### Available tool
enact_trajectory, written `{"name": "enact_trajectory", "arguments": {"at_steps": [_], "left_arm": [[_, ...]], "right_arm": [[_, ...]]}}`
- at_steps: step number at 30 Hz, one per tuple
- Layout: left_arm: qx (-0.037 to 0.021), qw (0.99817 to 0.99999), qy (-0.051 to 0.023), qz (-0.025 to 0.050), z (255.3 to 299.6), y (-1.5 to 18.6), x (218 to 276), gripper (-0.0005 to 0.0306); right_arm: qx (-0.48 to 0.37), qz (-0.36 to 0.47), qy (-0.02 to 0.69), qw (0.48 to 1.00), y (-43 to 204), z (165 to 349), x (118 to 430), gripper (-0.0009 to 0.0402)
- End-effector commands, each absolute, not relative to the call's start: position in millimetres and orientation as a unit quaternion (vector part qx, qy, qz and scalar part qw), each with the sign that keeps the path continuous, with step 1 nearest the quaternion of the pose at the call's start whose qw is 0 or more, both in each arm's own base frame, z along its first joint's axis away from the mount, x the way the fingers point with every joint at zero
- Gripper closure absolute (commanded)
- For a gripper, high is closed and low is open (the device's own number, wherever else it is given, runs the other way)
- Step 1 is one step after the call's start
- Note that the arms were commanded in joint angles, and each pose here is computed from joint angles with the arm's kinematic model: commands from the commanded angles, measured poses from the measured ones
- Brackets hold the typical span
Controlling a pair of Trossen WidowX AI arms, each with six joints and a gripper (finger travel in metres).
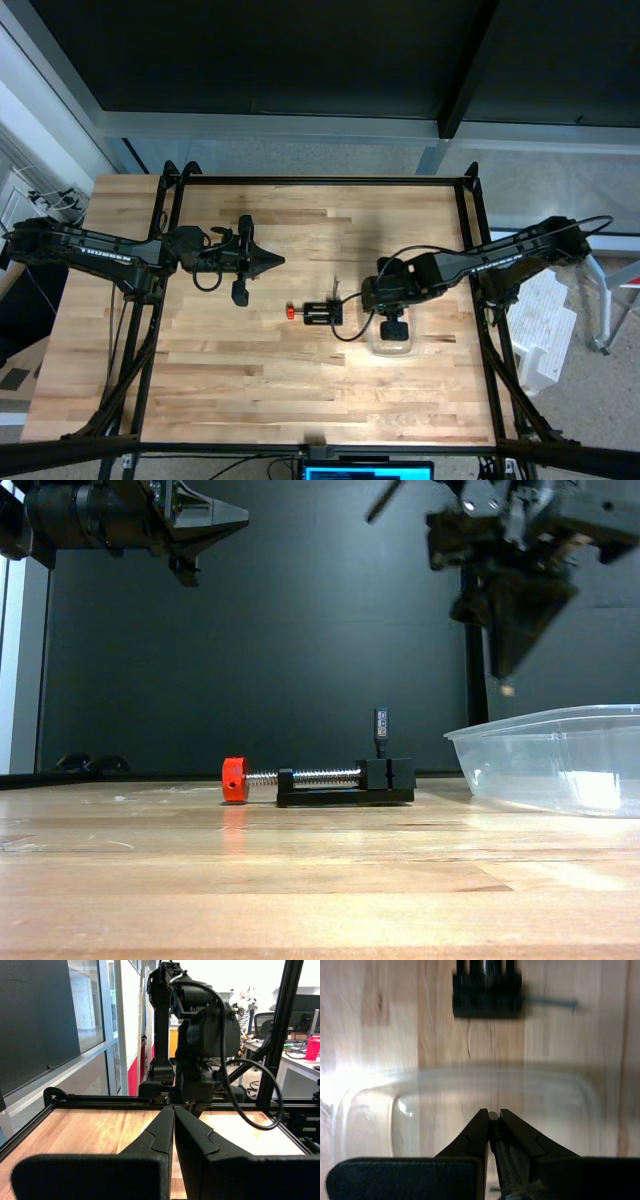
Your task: Remove the USB-C connector from taskboard and place in the container
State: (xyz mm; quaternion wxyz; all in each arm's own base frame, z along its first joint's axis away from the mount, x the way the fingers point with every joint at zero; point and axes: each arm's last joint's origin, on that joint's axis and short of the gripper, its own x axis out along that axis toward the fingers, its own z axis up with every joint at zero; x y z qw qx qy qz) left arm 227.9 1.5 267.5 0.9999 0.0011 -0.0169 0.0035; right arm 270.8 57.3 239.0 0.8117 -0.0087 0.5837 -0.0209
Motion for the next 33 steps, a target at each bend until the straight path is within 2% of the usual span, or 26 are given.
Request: {"name": "enact_trajectory", "arguments": {"at_steps": [1,6,15,20,26,33], "left_arm": [[0.0011,0.99985,-0.0171,0.0036,267.7,1.5,227.9,0.0300],[0.0011,0.99985,-0.0171,0.0035,267.7,1.5,227.9,0.0300],[0.0011,0.99985,-0.0169,0.0036,267.6,1.5,228.0,0.0300],[0.0011,0.99984,-0.0173,0.0035,267.7,1.5,227.9,0.0300],[0.0011,0.99984,-0.0173,0.0036,267.7,1.5,227.9,0.0300],[0.0011,0.99985,-0.0171,0.0035,267.7,1.5,227.9,0.0300]], "right_arm": [[-0.003,-0.029,0.587,0.809,55.7,231.4,262.7,0.0387],[-0.003,-0.046,0.588,0.807,54.1,227.0,256.9,0.0347],[0.009,-0.046,0.576,0.816,54.3,235.0,252.6,0.0254],[0.009,-0.046,0.575,0.817,54.4,235.1,252.5,0.0225],[0.011,-0.045,0.567,0.823,54.0,241.3,251.1,0.0222],[0.023,-0.035,0.514,0.857,45.8,276.1,248.0,0.0273]]}}
